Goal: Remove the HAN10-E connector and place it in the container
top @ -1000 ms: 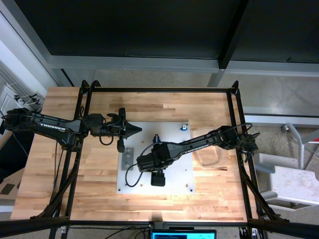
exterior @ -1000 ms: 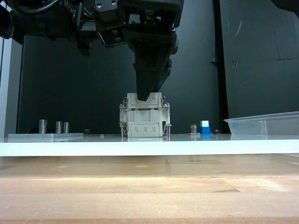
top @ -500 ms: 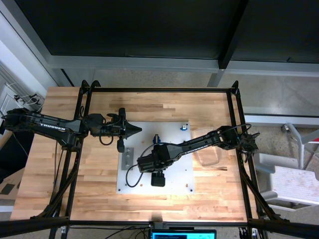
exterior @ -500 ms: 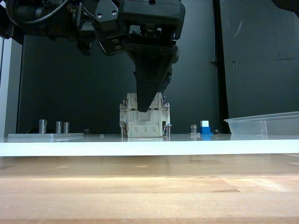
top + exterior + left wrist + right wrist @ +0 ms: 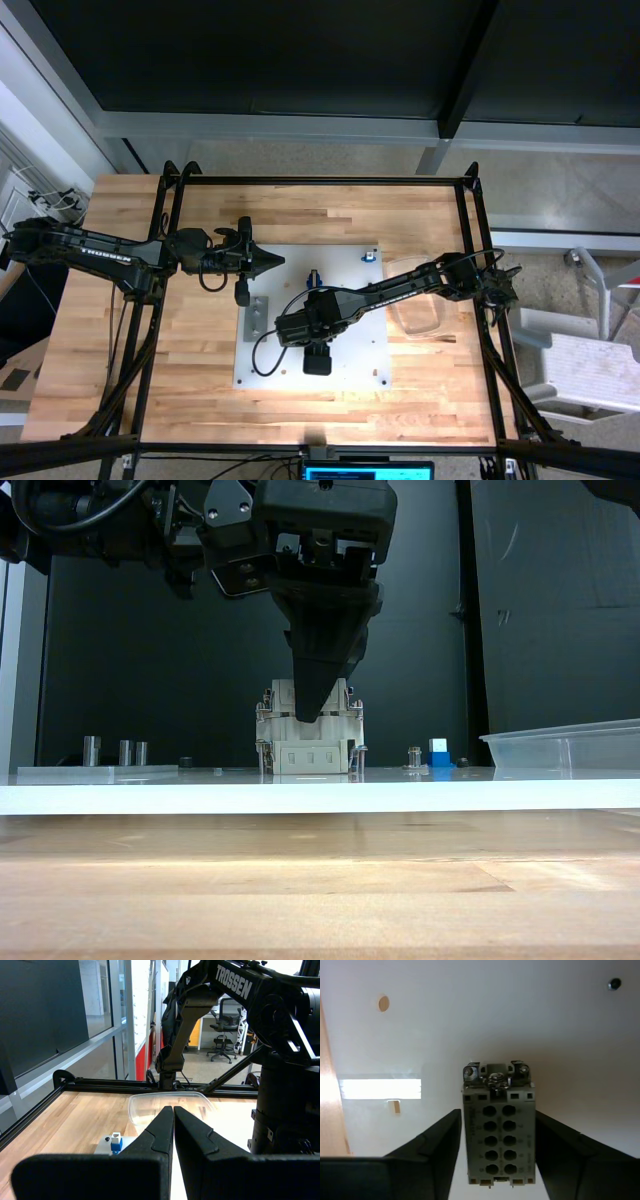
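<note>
Right gripper (image 5: 312, 712), jaws spread astride the cream, pin-holed rectangular HAN10-E connector (image 5: 499, 1145), should squeeze its long sides squarely before lifting straight; left gripper (image 5: 173, 1115) hangs closed beside the flat white board (image 5: 368, 352).

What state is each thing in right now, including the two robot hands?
Cream rectangular HAN10-E connector: upright, seated on the white board, not yet removed.
Clear plastic container: upright, empty, right of the board.
Right hand: straddling the connector's top, mid-board.
Left hand: shut, empty, hovering by the board's far left corner.
</note>
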